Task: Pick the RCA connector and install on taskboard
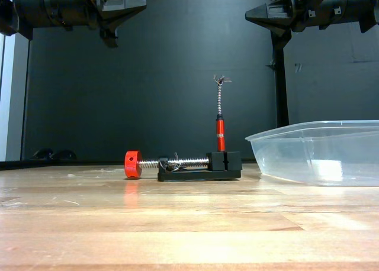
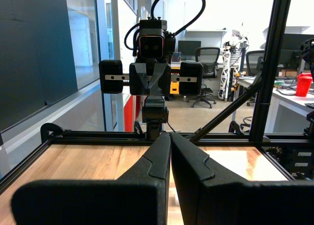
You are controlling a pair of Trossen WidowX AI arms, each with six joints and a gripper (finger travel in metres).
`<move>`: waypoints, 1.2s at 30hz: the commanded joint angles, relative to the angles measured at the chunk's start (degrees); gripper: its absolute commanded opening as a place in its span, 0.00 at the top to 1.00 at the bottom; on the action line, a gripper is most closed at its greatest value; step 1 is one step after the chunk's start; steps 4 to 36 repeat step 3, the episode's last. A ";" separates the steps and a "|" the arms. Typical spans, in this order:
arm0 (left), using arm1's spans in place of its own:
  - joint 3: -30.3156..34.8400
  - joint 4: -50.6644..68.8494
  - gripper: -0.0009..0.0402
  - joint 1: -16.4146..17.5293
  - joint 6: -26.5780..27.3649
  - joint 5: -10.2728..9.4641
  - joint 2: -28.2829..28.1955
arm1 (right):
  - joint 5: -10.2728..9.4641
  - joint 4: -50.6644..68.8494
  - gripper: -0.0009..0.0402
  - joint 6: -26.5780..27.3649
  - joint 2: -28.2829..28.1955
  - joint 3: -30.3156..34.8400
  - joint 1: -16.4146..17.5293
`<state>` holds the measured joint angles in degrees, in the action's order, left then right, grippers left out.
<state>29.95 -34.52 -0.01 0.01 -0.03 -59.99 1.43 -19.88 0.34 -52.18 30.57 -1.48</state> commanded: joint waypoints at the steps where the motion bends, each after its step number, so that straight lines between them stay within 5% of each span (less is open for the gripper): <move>1: 0.00 -0.02 0.98 0.02 -0.02 0.00 0.00 | 0.00 -0.02 0.98 0.00 -0.02 0.00 0.00; 36: 0.00 -0.02 0.98 0.00 -0.02 0.00 -0.02 | 0.00 -0.02 0.98 0.00 -0.02 0.00 0.00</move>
